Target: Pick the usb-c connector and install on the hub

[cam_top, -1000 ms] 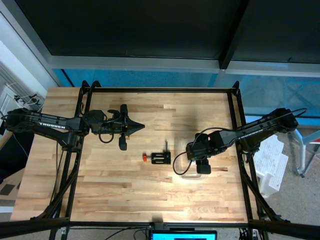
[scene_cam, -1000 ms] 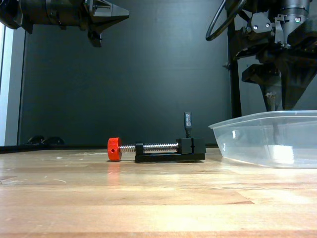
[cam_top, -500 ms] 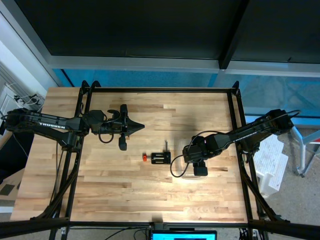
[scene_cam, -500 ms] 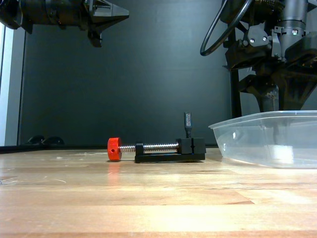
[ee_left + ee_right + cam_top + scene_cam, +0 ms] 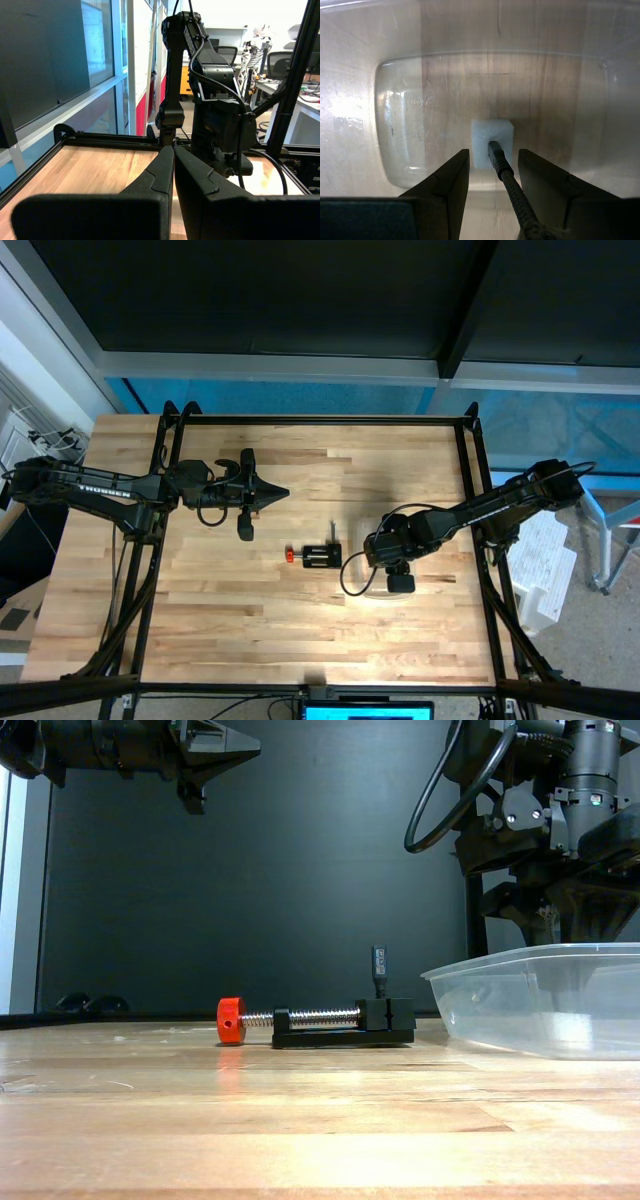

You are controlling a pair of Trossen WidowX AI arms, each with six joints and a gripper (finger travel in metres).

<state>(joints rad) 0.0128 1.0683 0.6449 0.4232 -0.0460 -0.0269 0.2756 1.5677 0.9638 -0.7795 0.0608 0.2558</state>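
Right gripper (image 5: 493, 152) hangs over the clear tray (image 5: 500, 1010), its 2 fingers spread on either side of the usb-c connector (image 5: 496, 156), which is stuck in a white block (image 5: 492, 131). The hub (image 5: 345, 1025) lies left of the tray. Left gripper (image 5: 282, 493) hovers far left, fingers pressed together.

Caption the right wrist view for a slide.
Right gripper, open, straddles the usb-c connector set in a white block in the clear tray; left gripper hangs shut over the table's left.
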